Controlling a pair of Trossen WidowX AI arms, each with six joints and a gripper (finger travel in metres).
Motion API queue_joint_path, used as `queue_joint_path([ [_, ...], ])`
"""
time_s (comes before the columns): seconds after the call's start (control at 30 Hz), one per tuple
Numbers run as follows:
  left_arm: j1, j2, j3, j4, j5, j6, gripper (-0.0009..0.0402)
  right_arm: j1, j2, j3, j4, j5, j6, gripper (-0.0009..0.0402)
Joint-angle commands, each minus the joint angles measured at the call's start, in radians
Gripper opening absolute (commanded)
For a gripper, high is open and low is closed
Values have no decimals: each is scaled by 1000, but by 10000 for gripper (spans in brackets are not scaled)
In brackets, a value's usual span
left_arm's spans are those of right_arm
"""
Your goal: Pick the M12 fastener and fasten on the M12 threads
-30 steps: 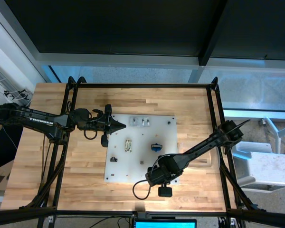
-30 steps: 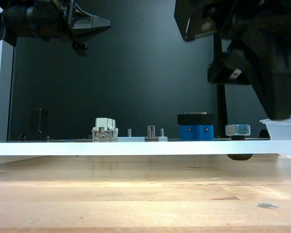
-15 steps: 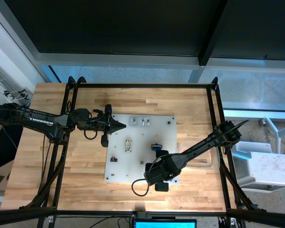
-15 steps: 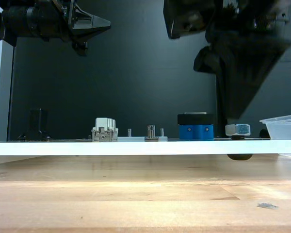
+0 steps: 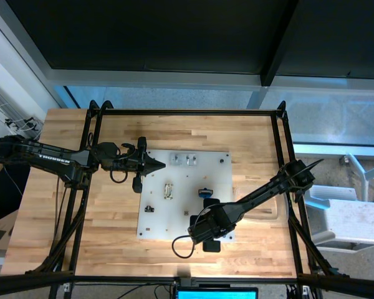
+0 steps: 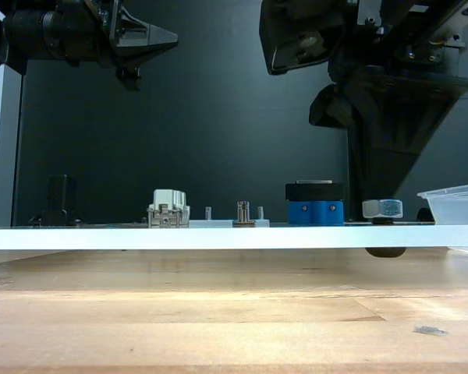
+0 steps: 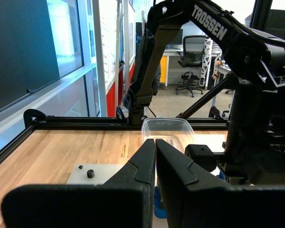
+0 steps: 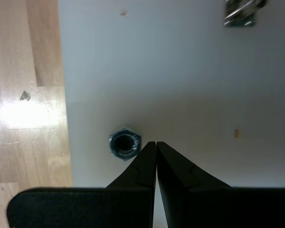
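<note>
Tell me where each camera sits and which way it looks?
High: above the near edge, looking down at the white board; left arm and right arm show.
Low: table height, near edge, looking level along the board; both arms overhead.
Left wrist: looks along the shut left pincer, over the board's far left, toward the clear tray.
Right wrist: looks down past the shut right pincer, over the board, at the nut beside its tips.
Shared: high and low show the blue block.

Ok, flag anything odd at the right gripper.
Right gripper, over the board's near right edge: jaws shut on nothing, the nut sitting beside them. Left gripper hangs shut above the board's far left.
</note>
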Motion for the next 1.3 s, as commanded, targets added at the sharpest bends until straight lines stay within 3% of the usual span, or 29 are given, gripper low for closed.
queue_joint_path([
  [0.03, 0, 0, 0, 0, 0, 0, 0, 1, 8, 0, 11, -2, -2, 0],
  [0.1, 0, 0, 0, 0, 0, 0, 0, 1, 7, 0, 9, -10, -4, 0],
  [0.17, 0, 0, 0, 0, 0, 0, 0, 1, 2, 3, -6, -49, -4, 0],
  [0.27, 0, 0, 0, 0, 0, 0, 0, 0, -18, 11, -40, -219, -37, 0],
  [0.3, 0, 0, 0, 0, 0, 0, 0, 0, -23, 11, -46, -251, -43, 0],
  [0.4, 0, 0, 0, 0, 0, 0, 0, 0, -36, 10, -63, -266, -52, 0],
  [0.53, 0, 0, 0, 0, 0, 0, 0, 0, -36, 10, -66, -243, -50, 0],
  [0.73, 0, 0, 0, 0, 0, 0, 0, 0, -40, 14, -65, -43, -21, 0],
  [0.8, 0, 0, 0, 0, 0, 0, 0, 1, -41, 14, -63, 2, -21, 0],
  [0.9, 0, 0, 0, 0, 0, 0, 0, 0, -33, 8, -45, 7, -22, 0],
  [0.97, 0, 0, 0, 0, 0, 0, 0, 1, -33, -1, -30, 28, -21, 0],
  [1.3, 0, 0, 0, 0, 0, 0, 0, 5, -5, -9, 7, 21, -23, 0],
])
